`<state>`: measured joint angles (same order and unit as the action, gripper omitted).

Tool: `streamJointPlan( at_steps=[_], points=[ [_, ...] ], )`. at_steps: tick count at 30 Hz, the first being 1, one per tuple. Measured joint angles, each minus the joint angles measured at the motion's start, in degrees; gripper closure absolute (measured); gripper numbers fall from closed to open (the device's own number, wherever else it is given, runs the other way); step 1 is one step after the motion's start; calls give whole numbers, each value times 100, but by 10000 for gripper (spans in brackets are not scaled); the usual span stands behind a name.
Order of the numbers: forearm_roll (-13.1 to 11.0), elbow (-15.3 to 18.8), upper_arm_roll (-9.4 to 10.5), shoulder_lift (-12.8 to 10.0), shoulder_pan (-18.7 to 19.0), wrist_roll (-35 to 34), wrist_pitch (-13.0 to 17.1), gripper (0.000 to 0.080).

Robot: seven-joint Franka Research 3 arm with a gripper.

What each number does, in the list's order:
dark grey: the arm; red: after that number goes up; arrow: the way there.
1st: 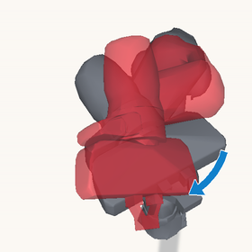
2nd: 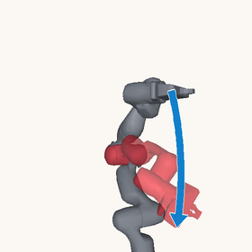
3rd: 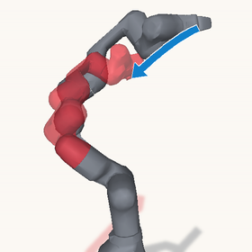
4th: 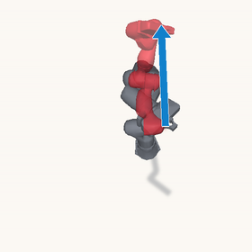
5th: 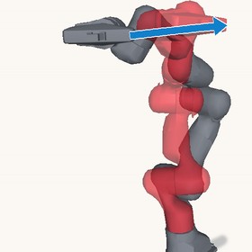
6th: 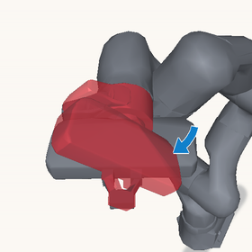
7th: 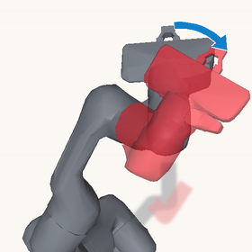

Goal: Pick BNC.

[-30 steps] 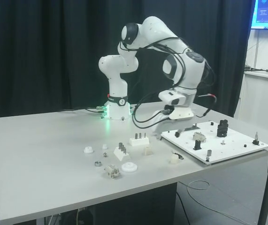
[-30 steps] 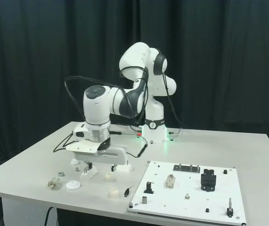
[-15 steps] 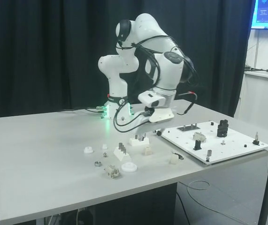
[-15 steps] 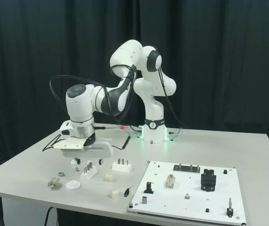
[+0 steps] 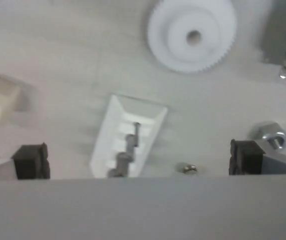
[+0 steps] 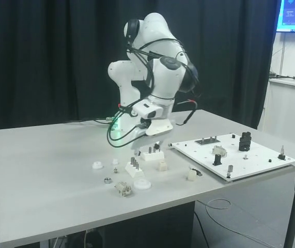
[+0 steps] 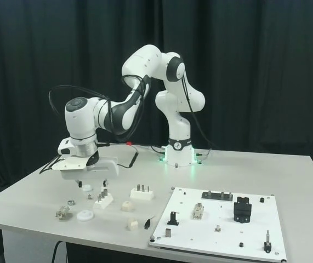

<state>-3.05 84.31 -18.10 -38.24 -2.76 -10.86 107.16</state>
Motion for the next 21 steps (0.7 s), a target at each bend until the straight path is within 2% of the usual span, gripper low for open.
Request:
streamJointPlan(
  at_steps=[11,21],
  points=[
    [-23,564,-161,183,-165,816,454,3],
    [-123,1069,-431,358,-212,1189,899,3]
  ],
)
